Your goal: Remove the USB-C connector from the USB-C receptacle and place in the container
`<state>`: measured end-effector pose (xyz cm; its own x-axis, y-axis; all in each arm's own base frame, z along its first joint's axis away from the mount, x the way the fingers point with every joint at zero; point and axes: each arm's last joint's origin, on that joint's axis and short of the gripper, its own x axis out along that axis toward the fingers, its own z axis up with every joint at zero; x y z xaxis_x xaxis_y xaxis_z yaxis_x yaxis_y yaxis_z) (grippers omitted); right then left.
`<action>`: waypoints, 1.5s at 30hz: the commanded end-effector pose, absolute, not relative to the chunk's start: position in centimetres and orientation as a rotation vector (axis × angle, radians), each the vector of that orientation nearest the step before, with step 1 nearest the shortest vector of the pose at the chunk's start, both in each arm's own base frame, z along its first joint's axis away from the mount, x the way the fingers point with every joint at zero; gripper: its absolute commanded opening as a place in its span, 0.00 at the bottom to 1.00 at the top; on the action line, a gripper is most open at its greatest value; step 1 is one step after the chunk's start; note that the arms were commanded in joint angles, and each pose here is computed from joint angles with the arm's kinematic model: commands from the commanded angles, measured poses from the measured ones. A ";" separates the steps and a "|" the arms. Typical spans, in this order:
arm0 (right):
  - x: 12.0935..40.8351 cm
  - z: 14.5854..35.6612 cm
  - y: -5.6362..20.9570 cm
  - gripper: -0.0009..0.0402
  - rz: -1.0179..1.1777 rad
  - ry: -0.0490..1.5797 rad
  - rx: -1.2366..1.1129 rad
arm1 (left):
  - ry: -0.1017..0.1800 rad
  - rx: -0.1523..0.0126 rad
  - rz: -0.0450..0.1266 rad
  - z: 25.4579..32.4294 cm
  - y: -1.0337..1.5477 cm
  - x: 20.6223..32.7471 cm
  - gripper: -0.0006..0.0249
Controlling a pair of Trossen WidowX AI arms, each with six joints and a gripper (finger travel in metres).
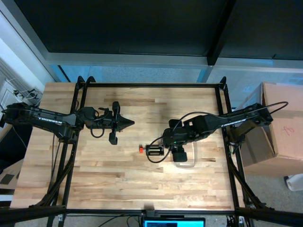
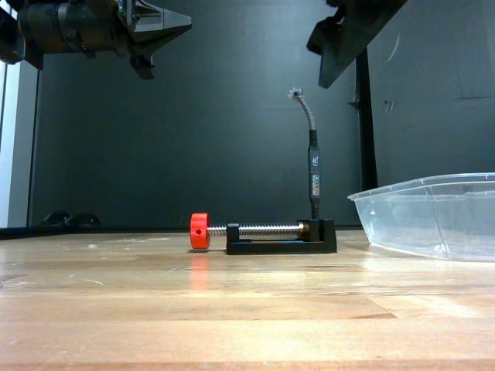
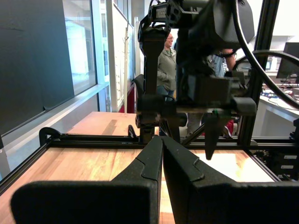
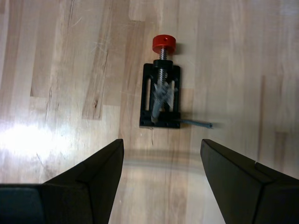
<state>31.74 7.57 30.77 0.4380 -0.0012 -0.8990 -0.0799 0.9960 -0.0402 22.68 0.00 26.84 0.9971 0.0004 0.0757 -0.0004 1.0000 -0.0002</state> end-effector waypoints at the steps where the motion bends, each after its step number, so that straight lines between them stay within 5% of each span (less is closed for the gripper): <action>1: 32.5 30.0 8.2 0.53 0.071 1.112 -0.090 | -0.076 0.000 0.001 26.85 0.01 22.7 0.02; 36: 37.5 23.2 9.1 0.28 0.031 1.142 -0.128 | -0.076 0.000 0.001 26.86 0.01 22.7 0.02; 45: 38.1 21.8 9.2 0.09 0.038 1.177 -0.143 | -0.076 0.000 0.001 26.86 0.01 22.7 0.02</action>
